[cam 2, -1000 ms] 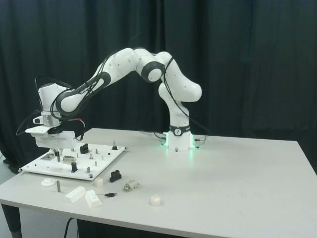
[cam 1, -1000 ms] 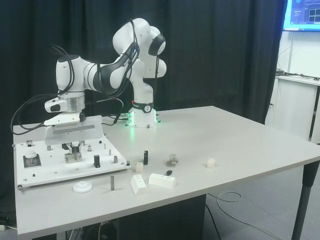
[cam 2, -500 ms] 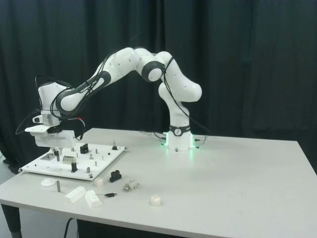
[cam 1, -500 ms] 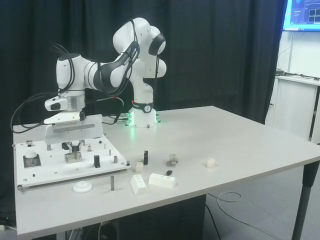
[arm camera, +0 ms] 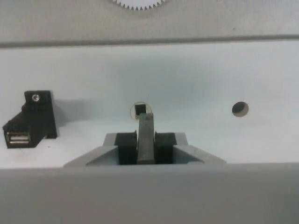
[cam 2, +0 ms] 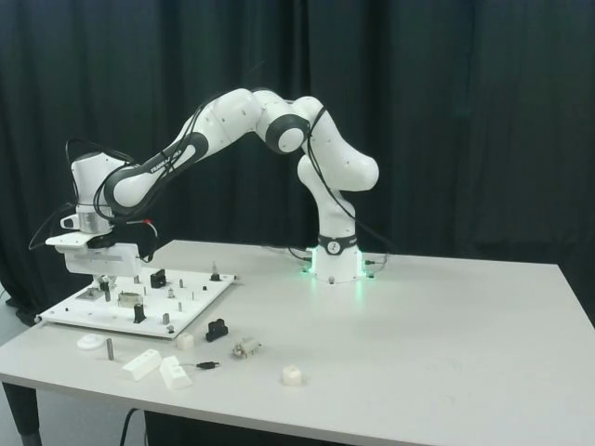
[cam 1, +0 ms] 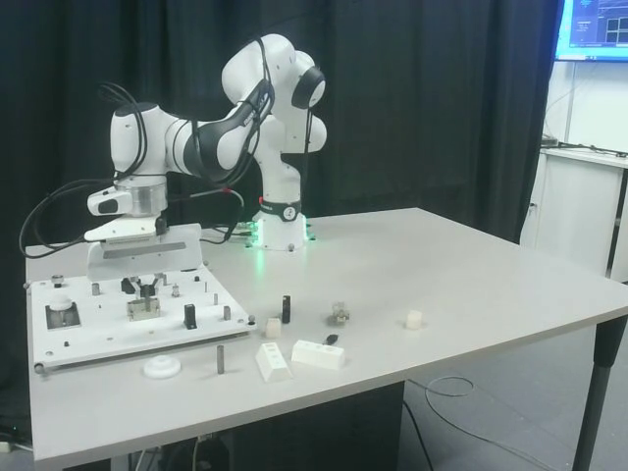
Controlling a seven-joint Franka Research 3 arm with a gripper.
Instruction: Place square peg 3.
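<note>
Hovering over the white board [cam 1: 128, 329], the gripper [arm camera: 145, 148] pinches the square peg [arm camera: 145, 137], its hole [arm camera: 140, 109] unfilled, insertion remaining.

Grey square peg [arm camera: 145, 138], upright in pincer [arm camera: 145, 148]

robotics lab, black curtains [cam 2: 465, 111], white arm [cam 2: 232, 121] bolted to grey table [cam 2: 446, 325]
</note>
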